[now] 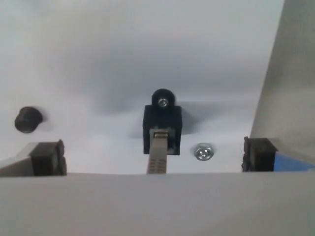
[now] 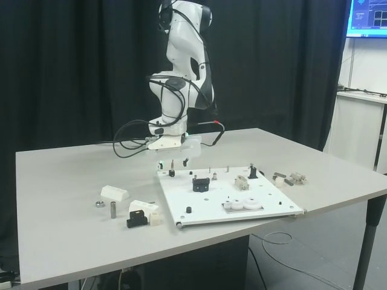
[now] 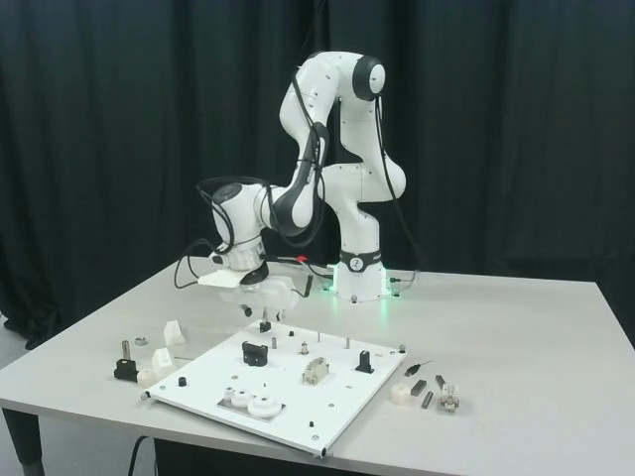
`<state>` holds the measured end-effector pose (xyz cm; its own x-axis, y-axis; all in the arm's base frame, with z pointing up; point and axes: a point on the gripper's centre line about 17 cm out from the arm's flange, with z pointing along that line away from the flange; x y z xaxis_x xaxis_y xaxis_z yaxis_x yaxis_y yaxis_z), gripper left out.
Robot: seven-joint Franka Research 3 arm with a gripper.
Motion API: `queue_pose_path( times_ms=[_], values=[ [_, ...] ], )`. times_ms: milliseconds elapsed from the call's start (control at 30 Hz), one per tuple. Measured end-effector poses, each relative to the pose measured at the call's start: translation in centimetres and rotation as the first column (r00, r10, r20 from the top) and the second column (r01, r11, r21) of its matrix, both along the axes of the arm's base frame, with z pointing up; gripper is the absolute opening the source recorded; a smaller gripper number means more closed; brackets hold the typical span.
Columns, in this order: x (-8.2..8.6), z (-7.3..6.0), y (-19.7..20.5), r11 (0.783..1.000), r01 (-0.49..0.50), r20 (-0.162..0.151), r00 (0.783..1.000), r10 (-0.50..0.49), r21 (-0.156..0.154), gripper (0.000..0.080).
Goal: Remove Ethernet.
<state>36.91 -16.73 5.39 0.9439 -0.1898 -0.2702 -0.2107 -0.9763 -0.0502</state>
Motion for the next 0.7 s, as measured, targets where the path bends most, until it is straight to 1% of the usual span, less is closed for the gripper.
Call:
queue_pose_path(
  times_ms=[333, 700],
  values=[
    [-0.26, -0.33, 0.1, 1.0, -0.001, 0.002, 1.0, 0.001, -0.003, 0.08],
    [-0.57, -0.5, 0.21, 1.0, -0.001, -0.003, 1.0, 0.001, -0.001, 0.08]
  ],
)
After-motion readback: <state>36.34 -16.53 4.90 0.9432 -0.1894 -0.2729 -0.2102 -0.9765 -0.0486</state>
